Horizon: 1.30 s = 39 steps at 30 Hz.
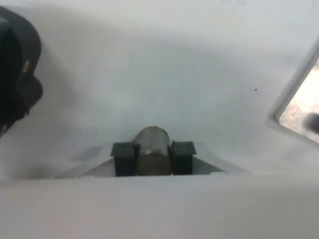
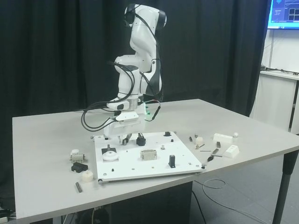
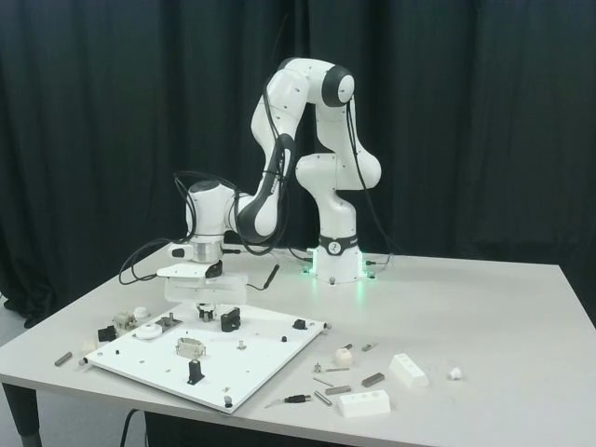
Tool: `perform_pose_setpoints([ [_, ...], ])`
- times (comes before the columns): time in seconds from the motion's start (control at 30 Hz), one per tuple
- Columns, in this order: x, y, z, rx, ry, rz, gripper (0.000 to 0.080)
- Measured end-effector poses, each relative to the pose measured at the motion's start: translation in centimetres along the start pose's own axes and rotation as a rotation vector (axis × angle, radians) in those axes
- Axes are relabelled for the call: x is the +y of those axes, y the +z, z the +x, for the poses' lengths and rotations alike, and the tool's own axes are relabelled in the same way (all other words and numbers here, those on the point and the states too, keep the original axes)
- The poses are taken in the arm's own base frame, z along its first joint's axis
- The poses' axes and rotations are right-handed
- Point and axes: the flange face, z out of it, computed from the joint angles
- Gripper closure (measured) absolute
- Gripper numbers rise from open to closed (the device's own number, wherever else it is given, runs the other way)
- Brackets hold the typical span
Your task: Remove round peg 4.
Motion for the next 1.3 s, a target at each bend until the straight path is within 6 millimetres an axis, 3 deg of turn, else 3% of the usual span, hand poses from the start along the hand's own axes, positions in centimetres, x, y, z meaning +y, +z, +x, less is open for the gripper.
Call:
perform_pose_setpoints([
  [0.77,0.3,-0.4,0.4,-0.026,0.036,0.024,0.0653],
  [1.3,0.9,-3.6,1.0,-0.044,0.035,0.067,0.0653],
])
